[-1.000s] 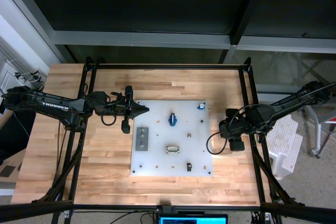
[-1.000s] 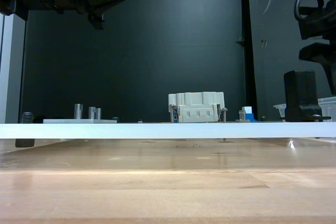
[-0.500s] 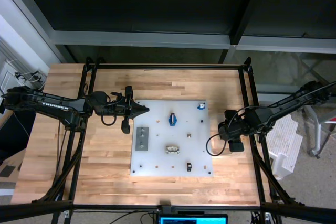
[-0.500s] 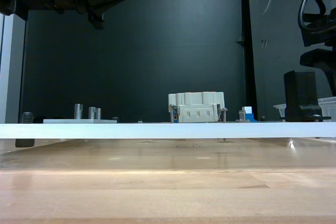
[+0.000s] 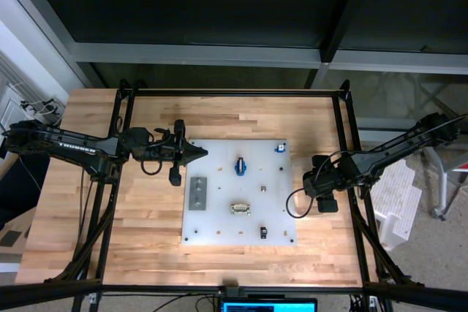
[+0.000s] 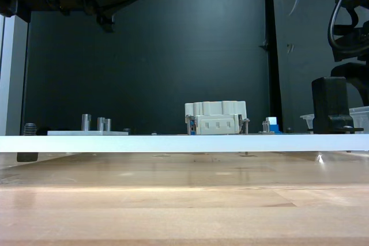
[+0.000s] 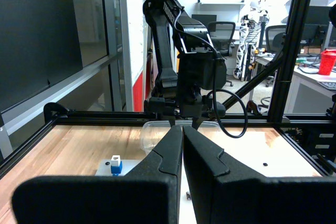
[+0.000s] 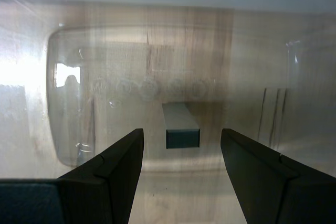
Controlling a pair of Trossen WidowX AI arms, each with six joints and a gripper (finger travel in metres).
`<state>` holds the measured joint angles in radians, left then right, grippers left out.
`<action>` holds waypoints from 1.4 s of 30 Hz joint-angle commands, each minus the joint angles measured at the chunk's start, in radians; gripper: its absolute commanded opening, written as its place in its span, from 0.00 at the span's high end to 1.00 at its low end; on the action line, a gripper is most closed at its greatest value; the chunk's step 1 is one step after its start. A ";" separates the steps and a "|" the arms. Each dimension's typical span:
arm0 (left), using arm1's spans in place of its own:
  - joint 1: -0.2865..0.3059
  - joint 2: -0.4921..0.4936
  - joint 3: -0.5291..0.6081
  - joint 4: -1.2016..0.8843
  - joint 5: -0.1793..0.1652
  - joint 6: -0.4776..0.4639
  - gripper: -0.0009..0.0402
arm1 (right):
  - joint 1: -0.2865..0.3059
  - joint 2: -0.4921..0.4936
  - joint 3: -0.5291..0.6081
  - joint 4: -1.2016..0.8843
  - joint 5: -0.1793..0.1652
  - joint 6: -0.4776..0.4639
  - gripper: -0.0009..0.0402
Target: Pick the 16mm bar and install on taskboard
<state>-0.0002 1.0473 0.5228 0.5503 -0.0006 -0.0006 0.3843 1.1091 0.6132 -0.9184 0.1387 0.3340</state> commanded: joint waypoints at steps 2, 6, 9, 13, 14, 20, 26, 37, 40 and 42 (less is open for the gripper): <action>0.000 0.000 0.000 0.000 0.000 0.000 0.98 | 0.002 0.000 0.000 0.005 0.000 0.002 0.48; 0.000 0.000 0.000 0.000 0.000 0.000 0.98 | 0.002 0.000 0.000 0.008 0.000 0.002 0.48; 0.000 0.000 0.000 0.000 0.000 0.000 0.98 | 0.003 0.000 0.000 0.011 0.000 0.002 0.48; 0.000 0.000 0.000 0.000 0.000 0.000 0.98 | 0.002 0.008 0.000 0.012 0.000 0.002 0.48; 0.000 0.000 0.000 0.000 0.000 0.000 0.98 | 0.002 0.010 0.000 0.014 0.000 0.002 0.48; 0.000 0.000 0.000 0.000 0.000 0.000 0.98 | 0.002 0.026 0.000 0.021 0.000 0.002 0.48; 0.000 0.000 0.000 0.000 0.000 0.000 0.98 | 0.002 0.026 0.000 0.027 0.000 0.002 0.55; 0.000 0.000 0.000 0.000 0.000 0.000 0.98 | 0.002 0.026 0.000 0.030 0.000 0.003 0.64; 0.000 0.000 0.000 0.000 0.000 0.000 0.98 | 0.002 0.026 0.000 0.030 0.000 0.003 0.66; 0.000 0.000 0.000 0.000 0.000 0.000 0.98 | 0.002 0.026 0.000 0.029 0.000 0.003 0.68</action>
